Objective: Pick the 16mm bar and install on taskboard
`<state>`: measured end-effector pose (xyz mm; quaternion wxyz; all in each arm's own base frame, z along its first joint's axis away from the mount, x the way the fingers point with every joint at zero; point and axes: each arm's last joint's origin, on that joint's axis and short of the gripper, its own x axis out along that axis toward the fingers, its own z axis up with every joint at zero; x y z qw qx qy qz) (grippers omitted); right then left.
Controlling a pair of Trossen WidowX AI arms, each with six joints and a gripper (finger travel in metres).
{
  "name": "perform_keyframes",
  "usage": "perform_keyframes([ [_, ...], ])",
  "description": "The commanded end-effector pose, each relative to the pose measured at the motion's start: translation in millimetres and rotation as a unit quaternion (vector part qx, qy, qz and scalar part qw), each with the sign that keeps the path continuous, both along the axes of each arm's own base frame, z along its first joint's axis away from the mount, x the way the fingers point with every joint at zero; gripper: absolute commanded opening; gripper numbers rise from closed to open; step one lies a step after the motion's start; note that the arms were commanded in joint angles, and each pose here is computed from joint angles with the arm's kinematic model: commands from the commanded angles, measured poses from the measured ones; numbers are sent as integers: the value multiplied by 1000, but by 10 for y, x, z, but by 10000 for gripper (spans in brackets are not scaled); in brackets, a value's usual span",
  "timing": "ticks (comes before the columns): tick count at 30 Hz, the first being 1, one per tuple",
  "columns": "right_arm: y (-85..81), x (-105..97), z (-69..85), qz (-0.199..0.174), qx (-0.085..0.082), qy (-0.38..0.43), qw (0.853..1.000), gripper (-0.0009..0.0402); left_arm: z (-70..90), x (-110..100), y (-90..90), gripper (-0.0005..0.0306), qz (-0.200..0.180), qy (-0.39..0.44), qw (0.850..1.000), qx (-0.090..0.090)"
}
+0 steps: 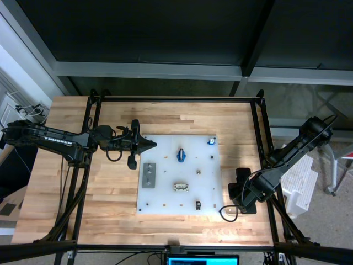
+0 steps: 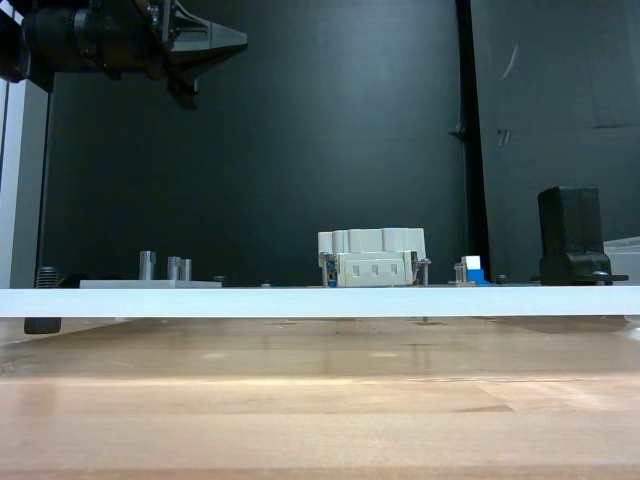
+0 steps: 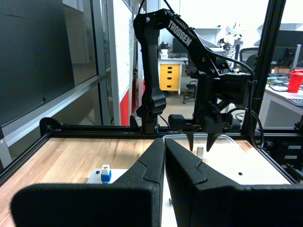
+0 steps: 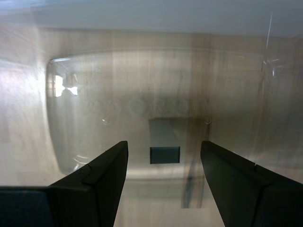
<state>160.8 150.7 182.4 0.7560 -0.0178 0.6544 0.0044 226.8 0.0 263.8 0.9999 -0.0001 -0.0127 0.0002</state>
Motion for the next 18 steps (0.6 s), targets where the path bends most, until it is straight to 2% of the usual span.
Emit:
perform_keyframes([
  [1, -4, 1, -34, 2, 3, -4, 1000, 204, 0, 0, 0, 0, 0, 0, 1000, 0],
  [5, -5, 3, -59, 2, 6, -9, 1000, 199, 0, 0, 0, 0, 0, 0, 1000, 0],
  [10, -13, 11, -59, 0, -2, -17, 1000, 188, 0, 0, 0, 0, 0, 0, 1000, 0],
  [18, -12, 8, -59, 0, 1, -14, 1000, 160, 0, 0, 0, 0, 0, 0, 1000, 0],
])
